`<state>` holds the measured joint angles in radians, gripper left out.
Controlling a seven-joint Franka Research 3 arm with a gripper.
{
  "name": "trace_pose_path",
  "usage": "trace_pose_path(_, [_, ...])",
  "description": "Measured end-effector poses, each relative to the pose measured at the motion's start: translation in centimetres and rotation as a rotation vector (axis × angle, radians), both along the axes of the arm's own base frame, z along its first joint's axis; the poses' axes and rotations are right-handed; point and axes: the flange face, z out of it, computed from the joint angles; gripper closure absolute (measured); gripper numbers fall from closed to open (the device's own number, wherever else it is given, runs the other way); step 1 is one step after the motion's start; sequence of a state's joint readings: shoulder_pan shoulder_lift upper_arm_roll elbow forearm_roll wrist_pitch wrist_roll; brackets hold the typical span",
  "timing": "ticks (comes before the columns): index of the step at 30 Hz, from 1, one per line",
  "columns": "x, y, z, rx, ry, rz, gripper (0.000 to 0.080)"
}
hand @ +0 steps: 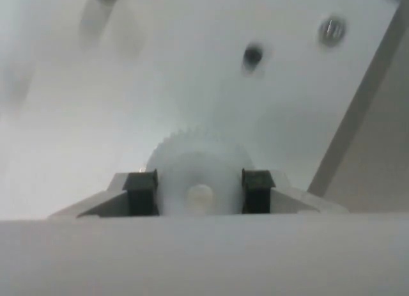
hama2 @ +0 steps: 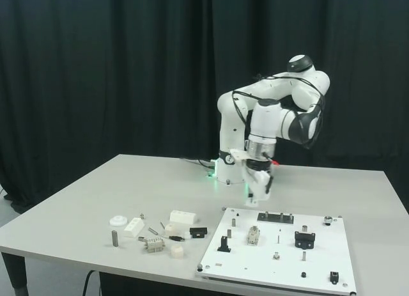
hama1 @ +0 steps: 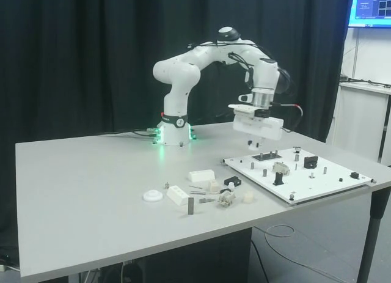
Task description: Place medium gear.
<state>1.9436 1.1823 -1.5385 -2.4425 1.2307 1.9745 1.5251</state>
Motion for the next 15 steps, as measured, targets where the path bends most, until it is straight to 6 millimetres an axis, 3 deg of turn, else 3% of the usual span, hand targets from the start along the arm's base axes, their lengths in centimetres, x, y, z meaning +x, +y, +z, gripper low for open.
trace_pose_path(15, [1.8,-9.4,-0.1,-0.02,0.015,0.001,0.0524])
